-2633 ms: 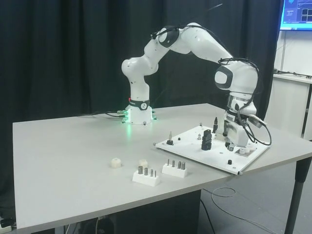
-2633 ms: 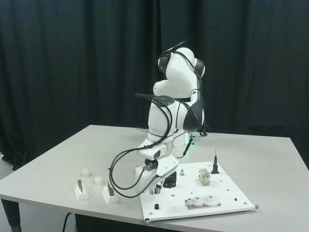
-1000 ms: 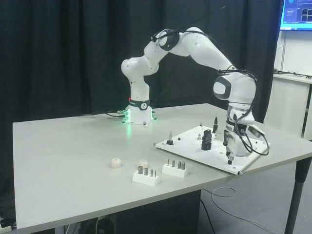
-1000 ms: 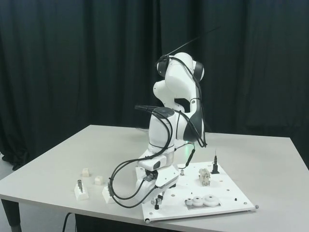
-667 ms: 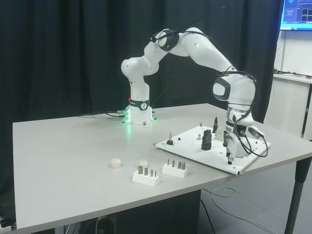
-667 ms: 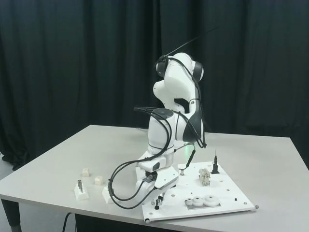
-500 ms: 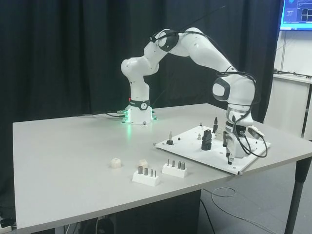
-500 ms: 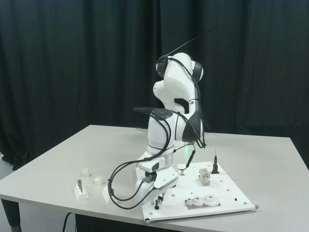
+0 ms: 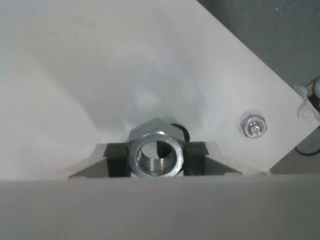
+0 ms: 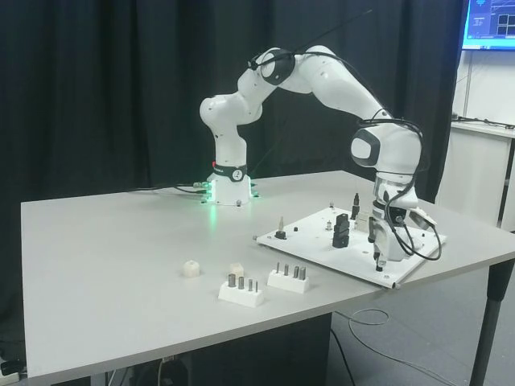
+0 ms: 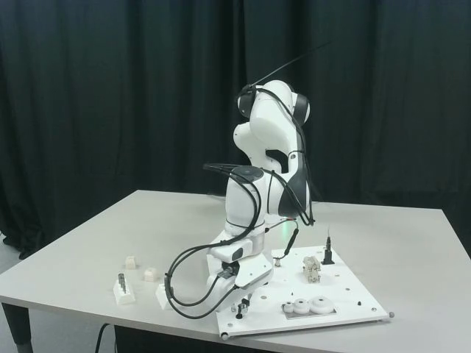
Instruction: Insert bolt 4.
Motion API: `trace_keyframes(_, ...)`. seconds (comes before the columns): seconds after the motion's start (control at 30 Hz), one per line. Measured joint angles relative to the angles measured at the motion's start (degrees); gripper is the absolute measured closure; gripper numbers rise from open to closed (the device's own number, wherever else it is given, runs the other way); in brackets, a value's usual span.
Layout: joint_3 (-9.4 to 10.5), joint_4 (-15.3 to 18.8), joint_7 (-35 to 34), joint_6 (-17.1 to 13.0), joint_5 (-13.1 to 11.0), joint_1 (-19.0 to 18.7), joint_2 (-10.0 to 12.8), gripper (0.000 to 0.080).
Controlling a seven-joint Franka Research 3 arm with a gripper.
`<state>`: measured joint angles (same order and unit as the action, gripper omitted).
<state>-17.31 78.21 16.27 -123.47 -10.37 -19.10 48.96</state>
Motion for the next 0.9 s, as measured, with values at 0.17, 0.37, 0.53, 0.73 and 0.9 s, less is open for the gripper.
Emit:
trace_keyframes(0.17,-0.01,0.0,0.0,0.0,0.01,0.11,0.0,0.0577)
trace_keyframes(0.37,-0.01,0.0,0.0,0.0,0.02,0.47,0.0,0.0577)
trace_keyframes(0.53,0.0,0.0,0.0,0.0,0.01,0.74,0.0,0.0577)
trace_keyframes(0.73,0.02,0.0,-0.01,-0.03,-0.07,0.81,0.0,0.0577)
trace_keyframes(0.9,0.23,0.0,-0.26,-0.34,-0.28,0.89,0.01,0.0577)
